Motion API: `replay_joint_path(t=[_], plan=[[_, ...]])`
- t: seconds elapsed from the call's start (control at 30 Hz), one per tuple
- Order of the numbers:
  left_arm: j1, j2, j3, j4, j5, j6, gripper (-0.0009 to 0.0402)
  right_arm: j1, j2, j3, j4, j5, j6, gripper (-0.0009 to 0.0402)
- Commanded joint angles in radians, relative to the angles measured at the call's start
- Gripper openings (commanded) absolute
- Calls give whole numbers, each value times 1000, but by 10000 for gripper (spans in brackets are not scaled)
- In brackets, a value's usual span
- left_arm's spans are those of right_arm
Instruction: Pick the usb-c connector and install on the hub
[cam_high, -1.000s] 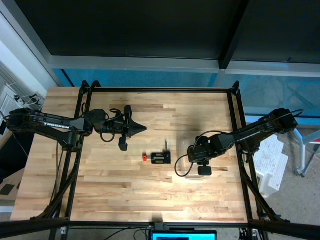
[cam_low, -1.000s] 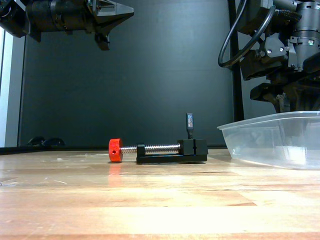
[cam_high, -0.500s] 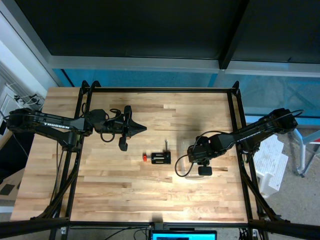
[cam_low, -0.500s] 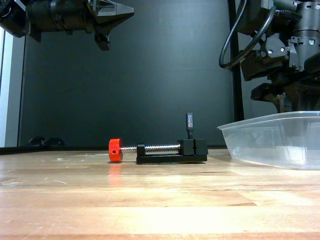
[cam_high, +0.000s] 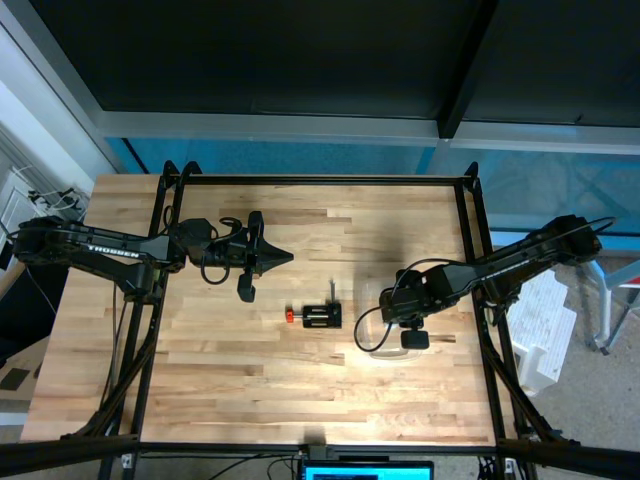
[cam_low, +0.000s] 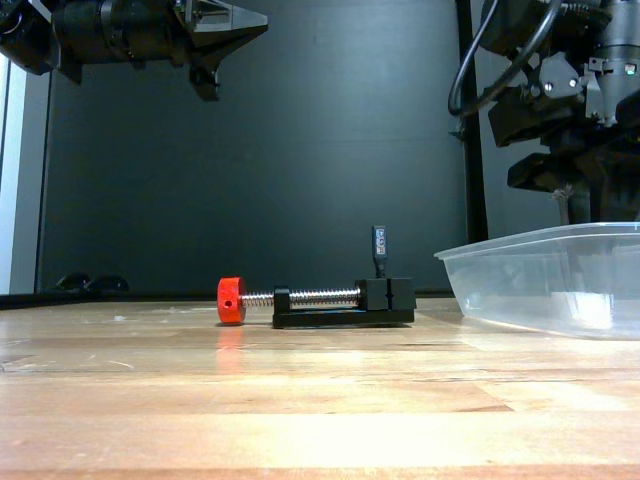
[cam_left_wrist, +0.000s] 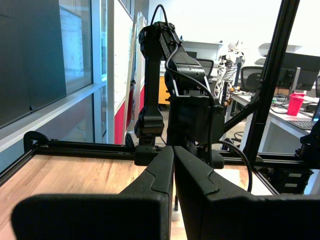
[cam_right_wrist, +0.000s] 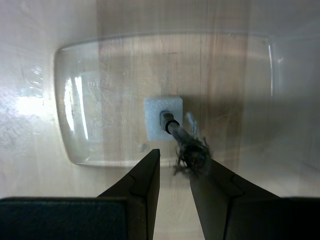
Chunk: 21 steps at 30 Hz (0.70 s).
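The usb-c connector (cam_right_wrist: 171, 124) stands in a white foam block (cam_right_wrist: 156, 112) inside a clear plastic tray (cam_right_wrist: 65, 100), with a frayed cable end (cam_right_wrist: 193, 151) trailing from it. My right gripper (cam_right_wrist: 174, 159) hangs open above it, fingers clear of the connector. From above, the right gripper (cam_high: 401, 306) sits over the tray (cam_high: 368, 338). The hub (cam_low: 378, 248) stands upright, clamped in a small black vise (cam_high: 322, 317) with a red knob (cam_low: 231, 300). High over the table's left half, my left gripper (cam_high: 288, 257) is shut and empty.
Black frame rails (cam_high: 320, 181) border the wooden table at the back and sides. The tray (cam_low: 545, 282) lies to the right of the vise (cam_low: 345, 303). The left gripper (cam_low: 262, 20) is far above the vise. Bare wood lies between the vise and the near edge.
The right arm has shifted slightly to the right and upward over the tray. The left arm, vise and hub have not moved.
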Motion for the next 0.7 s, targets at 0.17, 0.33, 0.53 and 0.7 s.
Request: replay_joint_path(t=[0.17,0.33,0.53,0.7], plan=[[0,0,0,0,0,0,0,0,-40,0,-7,0,1,75],[0,0,0,0,0,0,0,0,-51,0,-10,0,2,75],[0,0,0,0,0,0,0,0,-66,0,-35,0,1,75],[0,0,0,0,0,0,0,0,-90,0,-42,0,1,75]])
